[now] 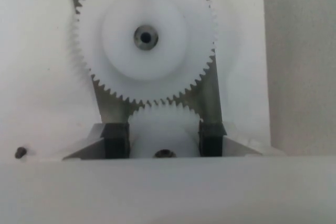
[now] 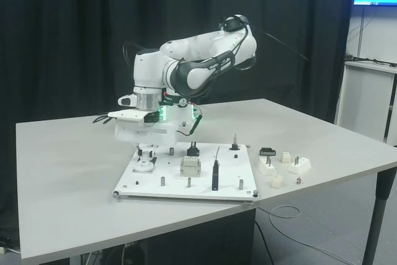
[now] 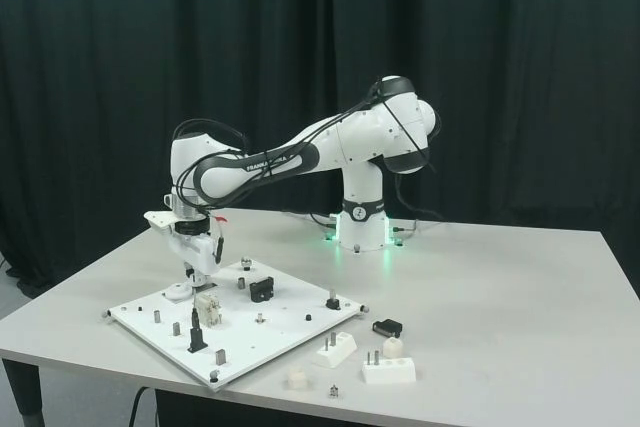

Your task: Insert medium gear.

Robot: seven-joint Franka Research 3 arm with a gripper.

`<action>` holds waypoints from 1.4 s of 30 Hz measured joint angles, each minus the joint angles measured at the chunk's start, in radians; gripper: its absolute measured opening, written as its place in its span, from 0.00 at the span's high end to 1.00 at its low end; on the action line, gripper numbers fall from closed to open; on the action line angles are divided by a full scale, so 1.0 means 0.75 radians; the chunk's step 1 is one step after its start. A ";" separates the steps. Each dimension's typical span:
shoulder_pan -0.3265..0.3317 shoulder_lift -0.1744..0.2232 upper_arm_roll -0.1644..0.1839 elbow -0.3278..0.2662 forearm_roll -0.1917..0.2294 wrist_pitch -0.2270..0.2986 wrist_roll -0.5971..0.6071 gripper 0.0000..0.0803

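In the wrist view a large white gear (image 1: 146, 38) lies flat on a grey metal plate (image 1: 113, 103), with its hub hole over a peg. Below it a smaller white gear, the medium gear (image 1: 164, 127), sits between my two black fingers (image 1: 116, 141); its teeth meet the large gear's teeth. My gripper (image 1: 164, 142) is shut on the medium gear. In the room views the gripper (image 2: 147, 151) (image 3: 190, 272) points down low over the far left part of the white board (image 2: 186, 184) (image 3: 240, 337), next to the large gear (image 2: 144, 167).
The board carries several upright pegs, a black connector (image 2: 215, 175), a grey socket block (image 2: 189, 167) and a black part (image 3: 262, 290). White blocks (image 2: 299, 166) (image 3: 388, 371) and a small black piece (image 2: 268, 151) lie on the grey table beside the board.
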 joint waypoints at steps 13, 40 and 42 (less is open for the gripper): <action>0.002 0.000 0.000 0.000 -0.003 0.002 -0.034 0.65; 0.002 0.000 0.001 0.001 -0.001 -0.004 -0.309 0.65; 0.001 0.000 0.001 0.001 0.001 -0.004 -0.282 0.65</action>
